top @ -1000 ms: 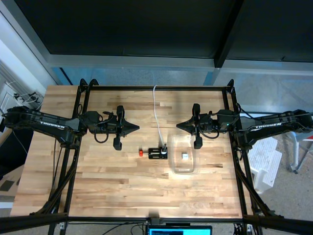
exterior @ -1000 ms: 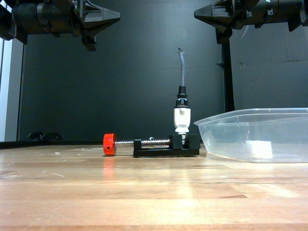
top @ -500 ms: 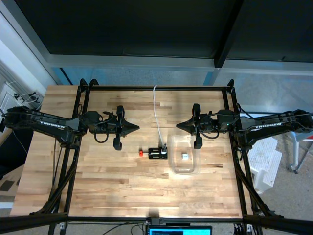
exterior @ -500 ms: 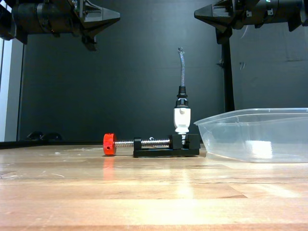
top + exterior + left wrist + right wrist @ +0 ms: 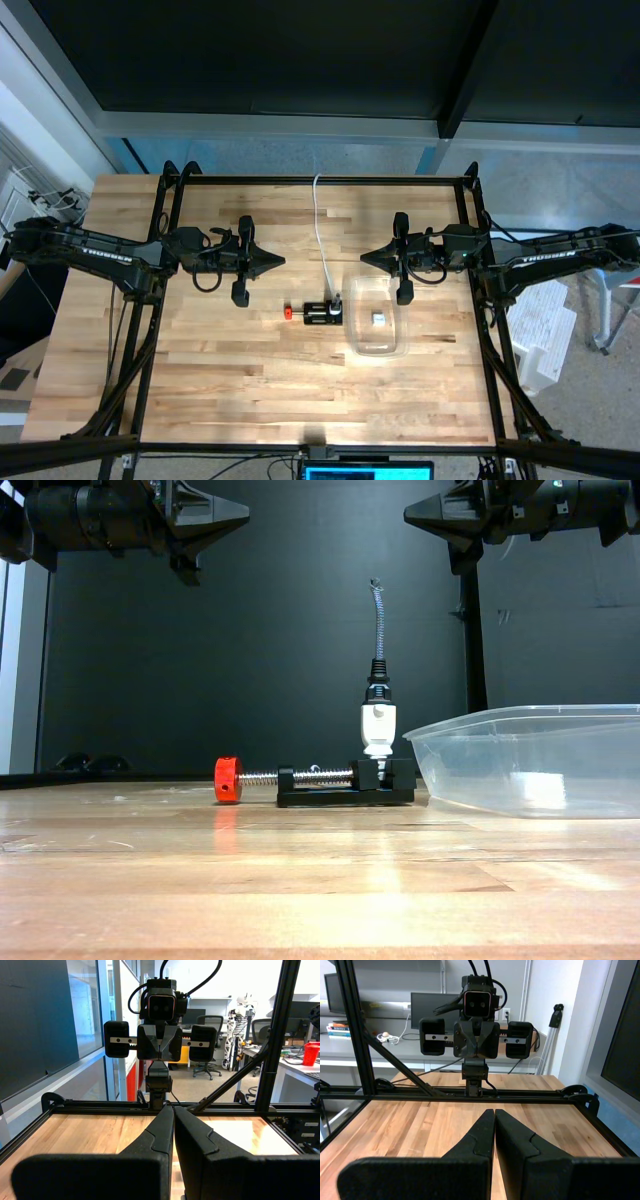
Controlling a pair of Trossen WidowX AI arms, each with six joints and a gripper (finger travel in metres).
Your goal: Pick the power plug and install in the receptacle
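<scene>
Table (image 5: 200, 380): both arms held high over it. Left gripper (image 5: 278, 262), right gripper (image 5: 365, 257) well apart, each with fingers pressed together, empty. Clear tray (image 5: 350, 320) just beside receptacle (image 5: 322, 312), mid-table. Power plug not discernible (only whitish square (image 5: 379, 319) lies in tray). Risk: seizing wrong piece, or clipping tray wall on descent

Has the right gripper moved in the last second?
No. The right gripper hovers shut where it was, beyond the clear tray's far end; the left gripper hangs shut left of the cable.
</scene>
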